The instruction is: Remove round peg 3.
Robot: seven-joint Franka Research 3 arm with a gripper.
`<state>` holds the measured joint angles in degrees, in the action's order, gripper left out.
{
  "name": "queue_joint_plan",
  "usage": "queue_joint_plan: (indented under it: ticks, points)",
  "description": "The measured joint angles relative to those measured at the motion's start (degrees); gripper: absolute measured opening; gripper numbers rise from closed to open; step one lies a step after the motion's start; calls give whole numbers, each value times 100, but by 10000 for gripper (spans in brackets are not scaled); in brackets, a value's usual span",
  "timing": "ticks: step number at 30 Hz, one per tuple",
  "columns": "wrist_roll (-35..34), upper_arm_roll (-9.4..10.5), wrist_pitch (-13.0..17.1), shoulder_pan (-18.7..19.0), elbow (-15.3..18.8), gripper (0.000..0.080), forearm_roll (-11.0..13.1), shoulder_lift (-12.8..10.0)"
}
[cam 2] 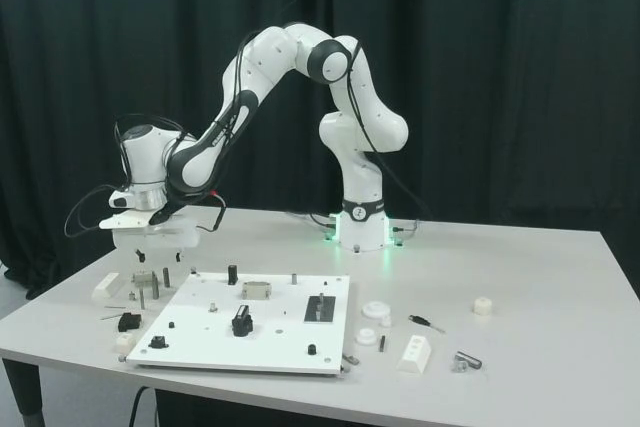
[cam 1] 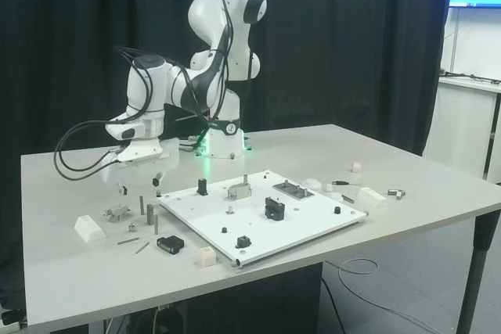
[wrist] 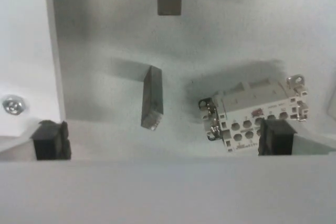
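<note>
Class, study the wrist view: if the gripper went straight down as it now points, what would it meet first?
Probably the upright grey peg standing on the grey table between the open gripper fingertips; the white connector block lies under one fingertip, though depth is unclear.

We are seeing the grey table [cam 1: 70, 170] filling the lower frame in the first room view. A white board [cam 1: 305, 228] is lying at its centre. Left of it are sitting a white wedge block [cam 1: 89, 228], a white connector [cam 1: 117, 212] and upright grey pegs [cam 1: 150, 213]; right of it, another white wedge [cam 1: 372, 197].
</note>
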<state>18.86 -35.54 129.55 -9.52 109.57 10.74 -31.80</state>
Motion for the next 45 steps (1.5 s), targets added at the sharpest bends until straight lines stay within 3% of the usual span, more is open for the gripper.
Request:
queue_joint_plan:
  ticks: [25,45]
  points:
    - [-170,-50,-612,38,-286,800,-9,226]
    - [-716,-50,-1677,531,-200,800,-4,770]
